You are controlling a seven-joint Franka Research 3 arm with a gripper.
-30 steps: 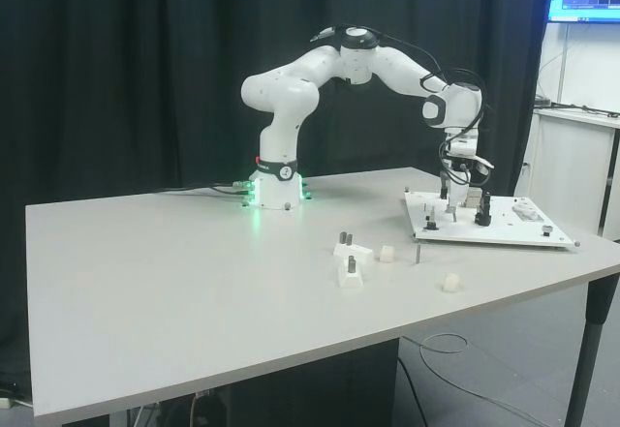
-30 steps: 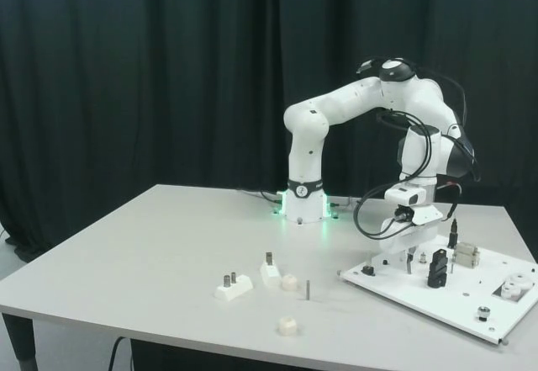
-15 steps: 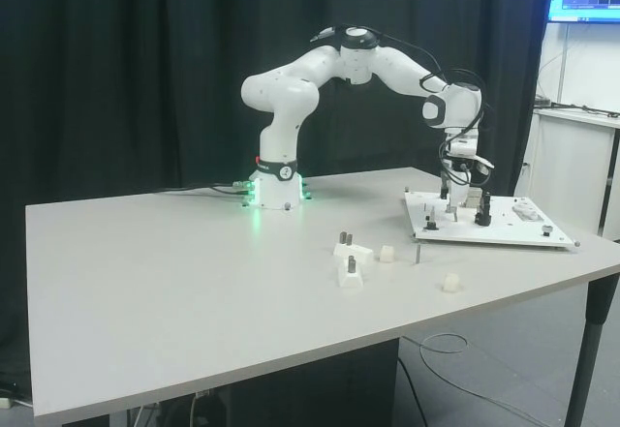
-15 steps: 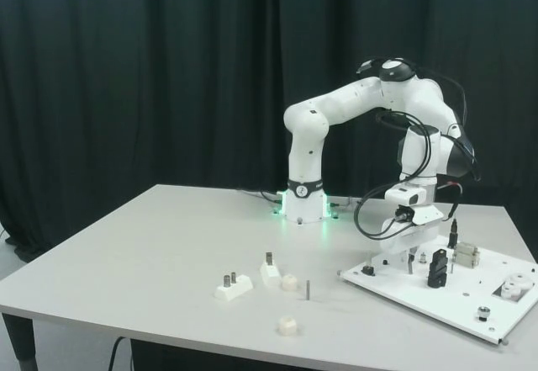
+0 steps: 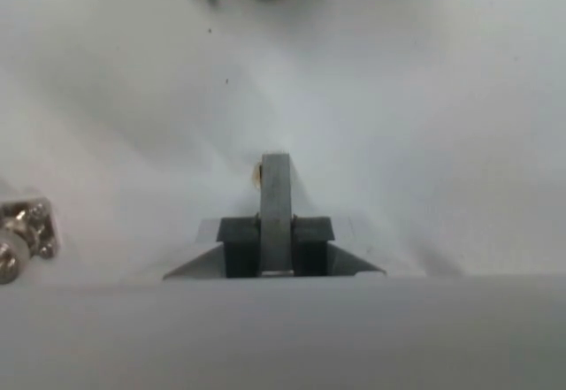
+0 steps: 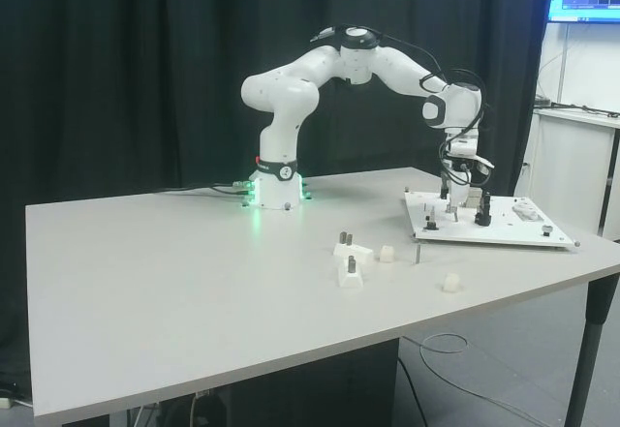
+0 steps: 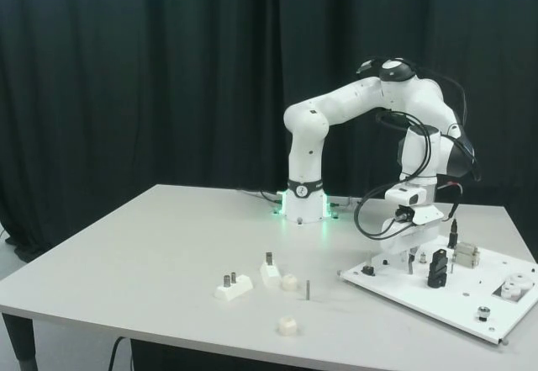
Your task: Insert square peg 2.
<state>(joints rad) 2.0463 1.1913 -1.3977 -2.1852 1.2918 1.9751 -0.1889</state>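
Nothing visibly moved since earlier frames. Gripper (image 5: pixel 276 247) clamped square peg (image 5: pixel 275 204) by upper end over white board (image 7: pixel 458 297); peg looked rigid, light, smooth-sided.

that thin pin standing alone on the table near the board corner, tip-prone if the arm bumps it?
Probably yes: the pin stands upright, tall and narrow on a small foot. Looks like rigid metal, so it likely won't bend. Once down, it may roll on the flat table.

the square peg (image 5: pixel 275 209) between the pincer (image 5: pixel 275 247) fingers looks like brushed grey metal; the white board (image 5: pixel 398 125) beneath it is smooth and matt.
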